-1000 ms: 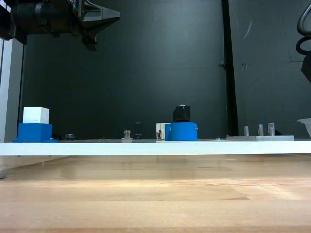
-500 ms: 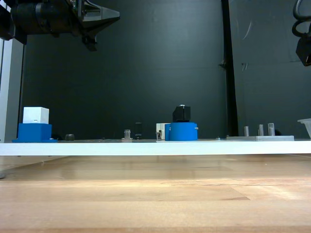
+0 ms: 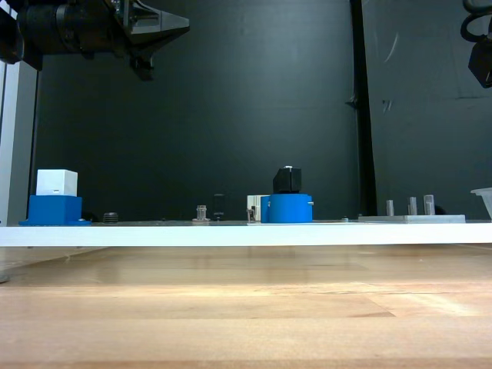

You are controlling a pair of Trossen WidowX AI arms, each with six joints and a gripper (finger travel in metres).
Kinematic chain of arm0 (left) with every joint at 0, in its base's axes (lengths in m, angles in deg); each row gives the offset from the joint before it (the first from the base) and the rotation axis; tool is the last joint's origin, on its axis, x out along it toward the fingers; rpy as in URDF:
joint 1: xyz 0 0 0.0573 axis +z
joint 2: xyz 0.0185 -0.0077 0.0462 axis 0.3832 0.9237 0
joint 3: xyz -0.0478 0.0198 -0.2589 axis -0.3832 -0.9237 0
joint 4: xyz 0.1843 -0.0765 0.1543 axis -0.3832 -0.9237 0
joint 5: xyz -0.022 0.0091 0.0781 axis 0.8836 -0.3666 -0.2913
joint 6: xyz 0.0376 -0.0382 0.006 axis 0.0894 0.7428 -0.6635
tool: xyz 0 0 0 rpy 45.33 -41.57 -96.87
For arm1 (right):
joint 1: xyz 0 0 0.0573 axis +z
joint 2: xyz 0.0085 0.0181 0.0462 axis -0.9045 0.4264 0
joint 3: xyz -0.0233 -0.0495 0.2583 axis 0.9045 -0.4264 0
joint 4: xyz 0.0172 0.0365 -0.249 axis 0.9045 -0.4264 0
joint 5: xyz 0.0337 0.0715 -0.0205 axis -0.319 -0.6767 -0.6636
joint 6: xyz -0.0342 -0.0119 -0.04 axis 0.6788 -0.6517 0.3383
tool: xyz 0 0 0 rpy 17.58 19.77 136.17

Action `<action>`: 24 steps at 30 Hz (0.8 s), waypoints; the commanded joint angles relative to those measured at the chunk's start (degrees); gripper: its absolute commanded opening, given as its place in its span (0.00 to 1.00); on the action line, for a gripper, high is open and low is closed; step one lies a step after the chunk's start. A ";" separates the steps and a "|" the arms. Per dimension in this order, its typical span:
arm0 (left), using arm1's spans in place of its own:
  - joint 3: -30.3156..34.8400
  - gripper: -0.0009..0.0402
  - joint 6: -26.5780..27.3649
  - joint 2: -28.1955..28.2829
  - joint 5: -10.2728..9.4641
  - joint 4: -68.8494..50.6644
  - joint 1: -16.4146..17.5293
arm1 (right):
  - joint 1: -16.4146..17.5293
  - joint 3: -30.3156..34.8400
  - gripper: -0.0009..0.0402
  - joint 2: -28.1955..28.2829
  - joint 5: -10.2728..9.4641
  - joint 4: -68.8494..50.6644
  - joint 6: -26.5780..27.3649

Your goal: Pick the 16mm cylinder and place it in the container

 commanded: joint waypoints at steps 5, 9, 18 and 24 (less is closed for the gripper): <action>0.02 0.02 -0.02 0.02 0.02 0.00 0.00 | 0.02 -0.02 0.36 0.04 0.04 0.26 -0.26; 0.02 0.02 -0.02 0.02 0.02 0.00 0.00 | 0.02 -0.04 0.34 0.04 0.07 0.35 -0.26; 0.02 0.02 -0.02 0.00 0.02 0.00 0.02 | 0.00 -0.20 0.36 0.04 0.07 0.37 -0.28; 0.02 0.02 -0.02 0.02 0.02 0.00 0.00 | 0.00 -0.22 0.38 0.04 0.11 0.37 -0.44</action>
